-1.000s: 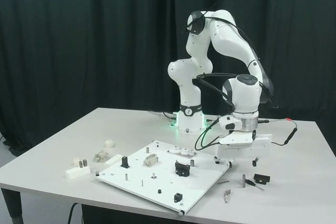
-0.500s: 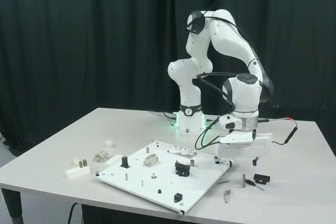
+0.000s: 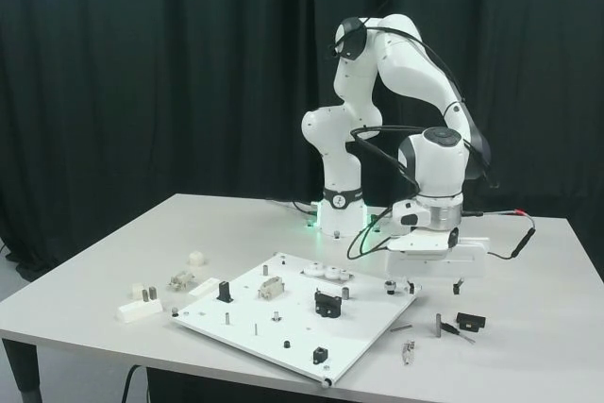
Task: Remove bolt 4.
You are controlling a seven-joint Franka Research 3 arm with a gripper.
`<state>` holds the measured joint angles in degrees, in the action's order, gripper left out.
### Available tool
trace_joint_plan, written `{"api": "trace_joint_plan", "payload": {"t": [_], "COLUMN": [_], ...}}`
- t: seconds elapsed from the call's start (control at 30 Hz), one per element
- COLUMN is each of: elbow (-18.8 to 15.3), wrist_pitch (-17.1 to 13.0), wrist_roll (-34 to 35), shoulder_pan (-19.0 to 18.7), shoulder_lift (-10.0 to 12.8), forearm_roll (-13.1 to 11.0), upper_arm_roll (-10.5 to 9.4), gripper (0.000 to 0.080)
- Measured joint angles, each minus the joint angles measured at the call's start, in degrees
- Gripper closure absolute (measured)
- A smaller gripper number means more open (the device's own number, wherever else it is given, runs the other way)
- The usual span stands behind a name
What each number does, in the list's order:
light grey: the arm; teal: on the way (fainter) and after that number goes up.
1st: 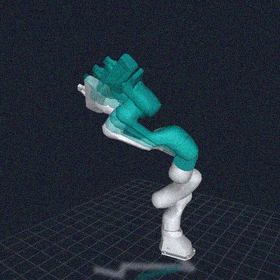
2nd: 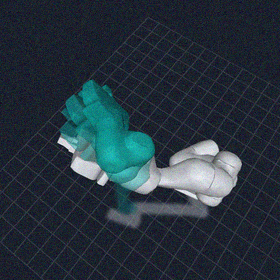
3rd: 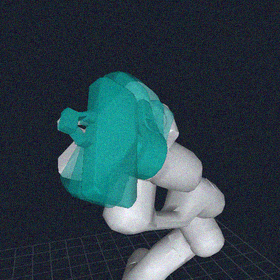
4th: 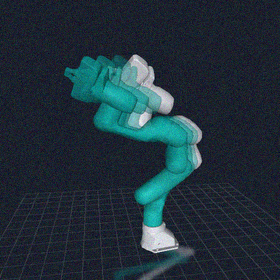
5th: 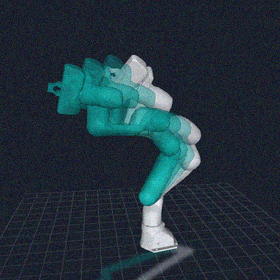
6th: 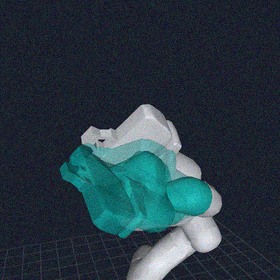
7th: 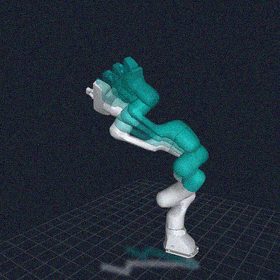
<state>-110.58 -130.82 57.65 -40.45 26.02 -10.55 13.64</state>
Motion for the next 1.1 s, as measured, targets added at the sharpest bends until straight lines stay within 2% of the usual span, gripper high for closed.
{"api": "trace_joint_plan", "payload": {"t": [0.13,0.3,0.5,0.77,1.1], "elbow": [-0.72,-2.39,-5.57,-10.11,-16.68], "wrist_pitch": [1.31,2.96,3.11,1.74,-0.76], "wrist_roll": [4.6,11.89,20.96,32.36,48.11], "shoulder_pan": [0.0,0.0,0.09,0.24,0.22], "shoulder_lift": [-1.14,-3.14,-5.98,-9.28,-13.59], "forearm_roll": [0.44,2.24,4.73,7.34,8.84], "upper_arm_roll": [0.45,1.4,2.68,4.22,4.96], "gripper": [0.0003,0.0003,0.0003,0.0003,0.0003]}}
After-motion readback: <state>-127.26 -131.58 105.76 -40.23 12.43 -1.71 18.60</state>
